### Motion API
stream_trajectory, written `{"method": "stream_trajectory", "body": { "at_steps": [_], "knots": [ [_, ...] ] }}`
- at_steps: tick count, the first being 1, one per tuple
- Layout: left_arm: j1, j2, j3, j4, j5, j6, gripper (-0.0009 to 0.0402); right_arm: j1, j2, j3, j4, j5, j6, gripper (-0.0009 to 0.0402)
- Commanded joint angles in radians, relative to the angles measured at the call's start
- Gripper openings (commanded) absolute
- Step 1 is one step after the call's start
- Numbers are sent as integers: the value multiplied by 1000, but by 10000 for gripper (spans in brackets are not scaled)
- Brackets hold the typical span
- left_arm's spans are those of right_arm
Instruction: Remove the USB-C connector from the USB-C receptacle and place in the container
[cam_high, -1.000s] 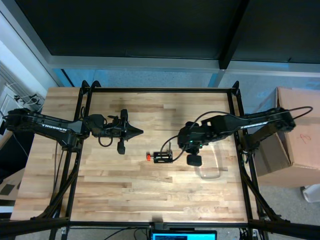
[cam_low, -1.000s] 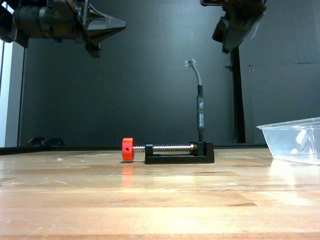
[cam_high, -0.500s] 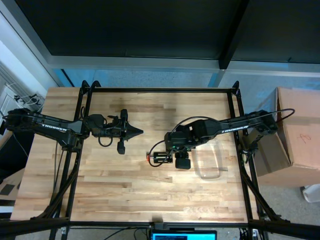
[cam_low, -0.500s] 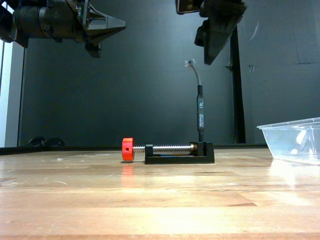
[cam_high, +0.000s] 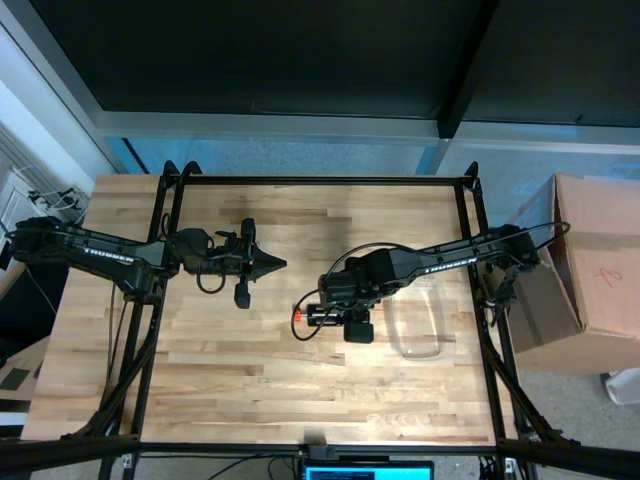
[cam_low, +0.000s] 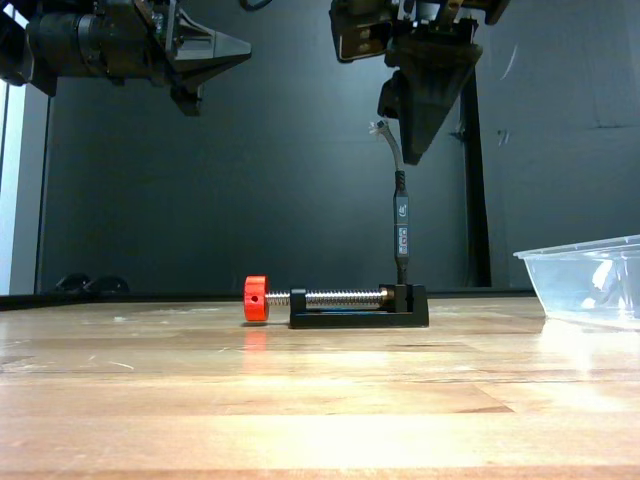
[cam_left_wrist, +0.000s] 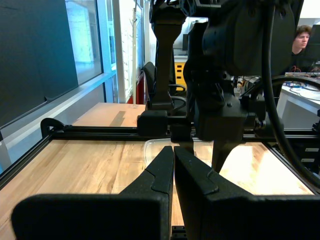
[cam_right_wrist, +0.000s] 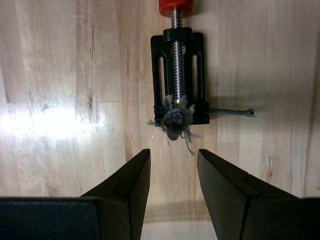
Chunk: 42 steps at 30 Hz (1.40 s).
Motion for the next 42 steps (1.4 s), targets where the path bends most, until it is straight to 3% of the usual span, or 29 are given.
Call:
{"method": "stream_trajectory", "body": {
  "at_steps": [1, 22, 42],
  "knots": [
    [0, 0, 0, 0, 0, 0, 0, 1, 0, -18, 26, 0, 0, 124],
    [0, 0, 0, 0, 0, 0, 0, 8, 0, -151, 177, 1, -27, 86],
    [0, 0, 0, 0, 0, 0, 0, 8, 0, -195, 231, 2, -35, 1]
  ]
}}
